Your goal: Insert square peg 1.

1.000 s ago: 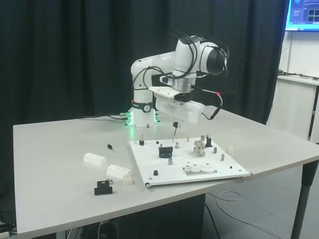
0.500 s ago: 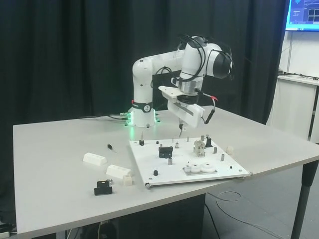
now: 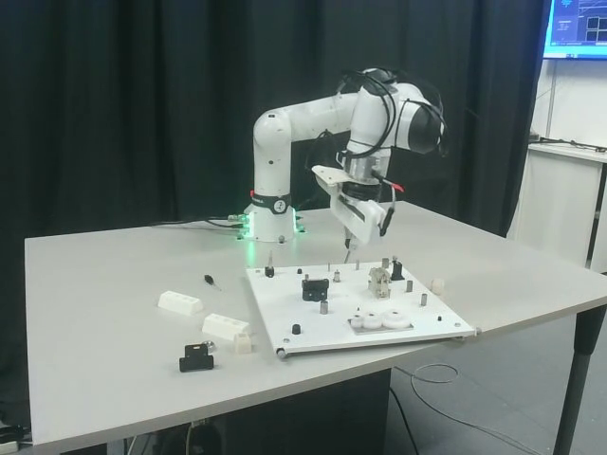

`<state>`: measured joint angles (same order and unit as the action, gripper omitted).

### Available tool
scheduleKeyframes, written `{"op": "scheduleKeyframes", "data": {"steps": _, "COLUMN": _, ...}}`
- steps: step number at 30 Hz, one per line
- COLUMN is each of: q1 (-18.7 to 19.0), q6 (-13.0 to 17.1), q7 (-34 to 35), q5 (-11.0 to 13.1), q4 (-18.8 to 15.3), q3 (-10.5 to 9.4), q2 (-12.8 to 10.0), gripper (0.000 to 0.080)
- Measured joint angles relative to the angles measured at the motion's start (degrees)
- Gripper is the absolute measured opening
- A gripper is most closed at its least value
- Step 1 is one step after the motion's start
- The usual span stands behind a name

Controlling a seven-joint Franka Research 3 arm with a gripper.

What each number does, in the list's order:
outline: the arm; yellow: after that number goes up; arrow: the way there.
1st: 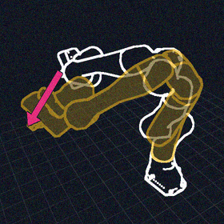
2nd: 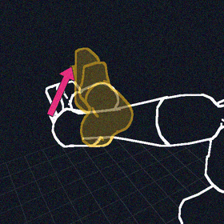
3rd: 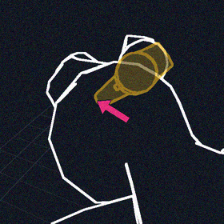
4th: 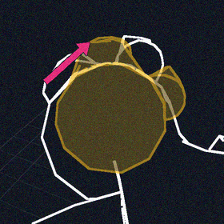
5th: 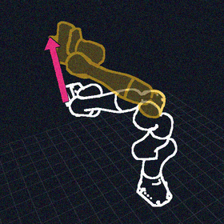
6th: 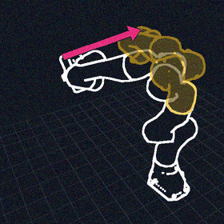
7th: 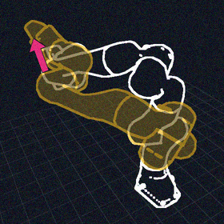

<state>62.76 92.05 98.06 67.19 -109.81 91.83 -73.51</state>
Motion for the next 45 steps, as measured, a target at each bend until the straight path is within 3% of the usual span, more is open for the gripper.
{"op": "scheduleKeyframes", "data": {"steps": 8, "q1": 2.36, "q6": 2.40, "q7": -0.21, "q5": 4.35, "q4": -4.95, "q3": 0.56, "q2": 0.82, "gripper": 0.0032}}
{"op": "scheduleKeyframes", "data": {"steps": 21, "q1": 4.73, "q6": 4.36, "q7": -7.38, "q5": 12.08, "q4": -11.91, "q3": 1.50, "q2": 0.84, "gripper": 0.0032}}
{"op": "scheduleKeyframes", "data": {"steps": 29, "q1": 4.68, "q6": 4.35, "q7": -9.17, "q5": 13.87, "q4": -13.19, "q3": 1.00, "q2": 0.84, "gripper": 0.0032}}
{"op": "scheduleKeyframes", "data": {"steps": 45, "q1": 4.14, "q6": 3.68, "q7": -9.80, "q5": 14.94, "q4": -13.20, "q3": -0.92, "q2": 0.83, "gripper": 0.0032}}
